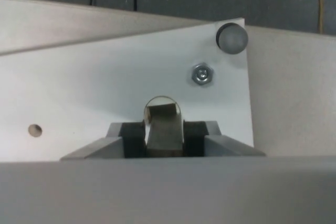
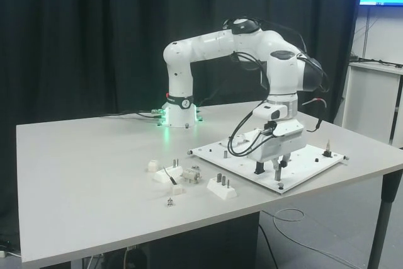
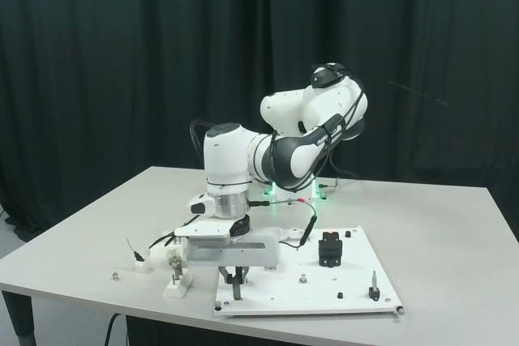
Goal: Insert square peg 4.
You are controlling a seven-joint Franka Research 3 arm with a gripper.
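Gripper clamped on square peg, tip over round hole in white board. Nut at 1 o'clock from hole.

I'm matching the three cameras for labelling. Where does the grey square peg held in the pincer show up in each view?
Wrist view: the grey square metal peg sits mid-picture, clamped between the black fingers, its tip over a round hole.
First room view: it hangs below the pincer, over the near edge of the white board.
Second room view: it is under the pincer, near the board's front left corner.
Shared landmark: the white board.
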